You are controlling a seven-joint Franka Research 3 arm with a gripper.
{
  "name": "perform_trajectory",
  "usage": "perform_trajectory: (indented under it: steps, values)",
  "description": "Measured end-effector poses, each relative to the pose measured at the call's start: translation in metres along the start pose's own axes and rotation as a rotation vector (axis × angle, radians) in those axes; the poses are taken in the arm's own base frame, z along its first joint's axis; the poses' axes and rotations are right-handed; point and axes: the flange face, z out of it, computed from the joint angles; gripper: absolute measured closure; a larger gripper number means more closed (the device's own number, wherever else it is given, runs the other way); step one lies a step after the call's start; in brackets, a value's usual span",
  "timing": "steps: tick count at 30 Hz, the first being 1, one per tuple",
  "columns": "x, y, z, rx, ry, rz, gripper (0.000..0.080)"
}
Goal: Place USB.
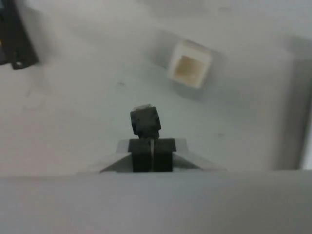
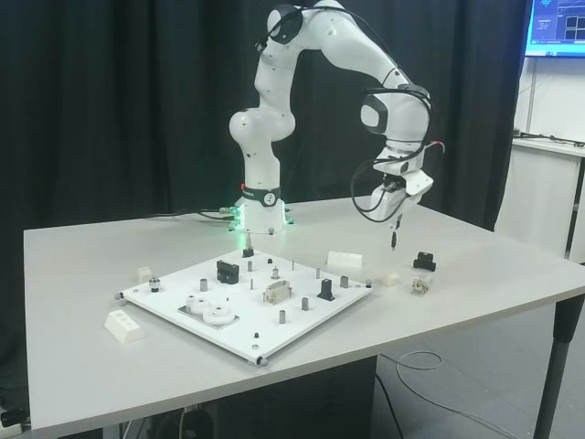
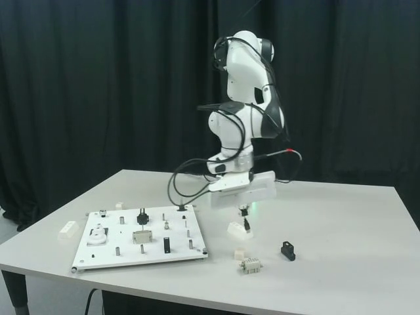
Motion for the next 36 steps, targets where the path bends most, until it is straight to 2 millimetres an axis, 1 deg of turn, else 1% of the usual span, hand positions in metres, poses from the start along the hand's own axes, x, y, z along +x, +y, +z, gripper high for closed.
perform_trajectory:
  steps: [5, 11, 22, 23, 31, 32, 36]
  values:
    - [-0.015, -0.015, 0.012, -0.006, 0.009, -0.002, 0.0793]
    - [-0.028, -0.027, 0.023, -0.011, 0.022, -0.007, 0.0793]
    - [-0.039, -0.039, 0.03, -0.016, 0.044, 0.001, 0.0793]
    - [-0.04, -0.04, 0.03, -0.016, 0.044, 0.002, 0.0623]
    - [-0.042, -0.043, 0.025, -0.008, 0.05, 0.004, 0.0623]
    - [-0.042, -0.043, 0.025, -0.007, 0.05, 0.005, 0.0085]
    - [-0.043, -0.044, 0.022, -0.003, 0.053, 0.006, 0.0085]
